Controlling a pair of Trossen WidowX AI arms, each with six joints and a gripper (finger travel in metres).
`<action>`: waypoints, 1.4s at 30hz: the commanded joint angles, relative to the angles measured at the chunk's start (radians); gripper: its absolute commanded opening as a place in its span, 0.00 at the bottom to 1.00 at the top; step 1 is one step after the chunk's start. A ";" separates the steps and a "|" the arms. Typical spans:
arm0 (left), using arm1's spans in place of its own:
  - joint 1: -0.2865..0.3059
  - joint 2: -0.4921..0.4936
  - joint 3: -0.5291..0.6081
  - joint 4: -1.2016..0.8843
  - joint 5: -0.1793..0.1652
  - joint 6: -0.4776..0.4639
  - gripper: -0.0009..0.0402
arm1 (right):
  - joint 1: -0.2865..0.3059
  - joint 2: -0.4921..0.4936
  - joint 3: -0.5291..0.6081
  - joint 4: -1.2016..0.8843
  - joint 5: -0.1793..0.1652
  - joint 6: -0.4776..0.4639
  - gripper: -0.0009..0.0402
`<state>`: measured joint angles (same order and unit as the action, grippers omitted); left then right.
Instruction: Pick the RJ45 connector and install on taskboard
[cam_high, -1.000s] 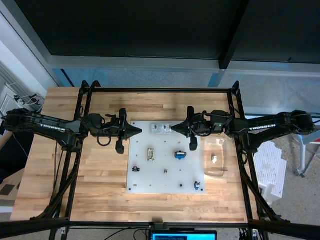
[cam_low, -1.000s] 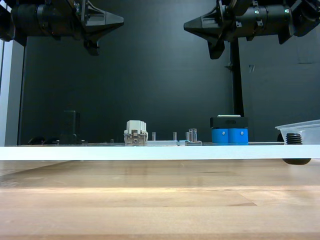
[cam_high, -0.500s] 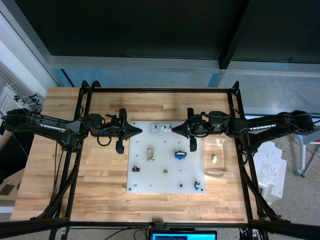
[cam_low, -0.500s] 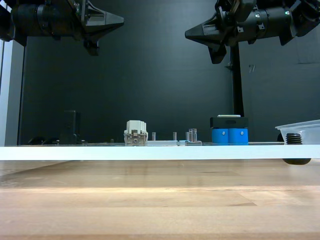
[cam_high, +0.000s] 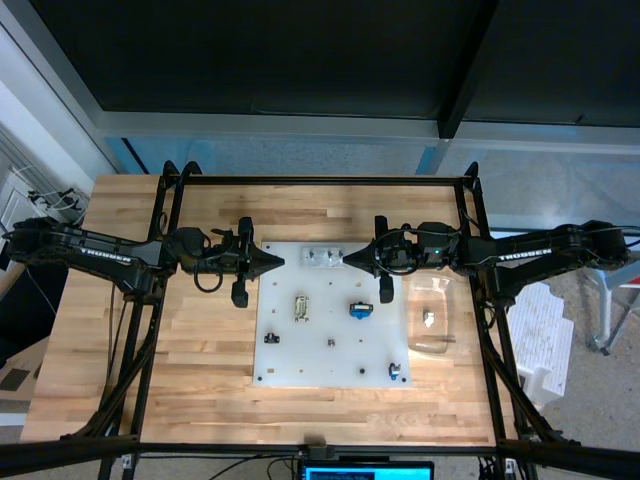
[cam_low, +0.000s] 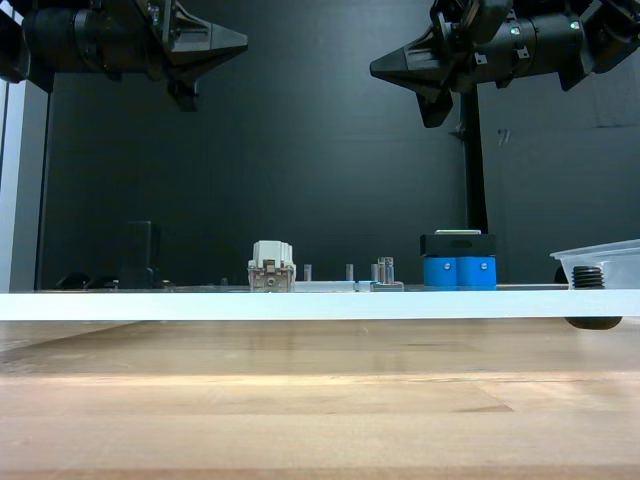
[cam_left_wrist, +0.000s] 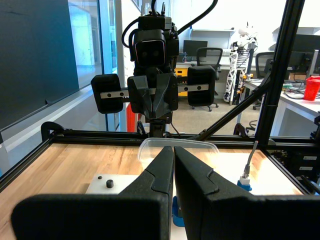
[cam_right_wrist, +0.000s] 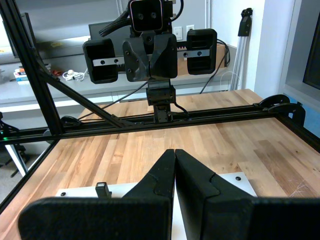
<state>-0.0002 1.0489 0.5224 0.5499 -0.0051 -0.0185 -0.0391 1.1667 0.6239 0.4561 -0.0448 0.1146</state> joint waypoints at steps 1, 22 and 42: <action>0.000 0.000 0.000 0.000 0.000 0.000 0.02 | 0.000 0.000 0.000 0.001 0.000 0.000 0.02; 0.000 0.000 0.000 0.000 0.000 0.000 0.02 | 0.000 0.000 0.000 0.002 0.000 0.000 0.02; 0.000 0.000 0.000 0.000 0.000 0.000 0.02 | 0.000 0.000 0.000 0.097 0.000 -0.040 0.02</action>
<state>-0.0002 1.0489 0.5228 0.5499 -0.0051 -0.0185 -0.0391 1.1667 0.6239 0.5499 -0.0456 0.0853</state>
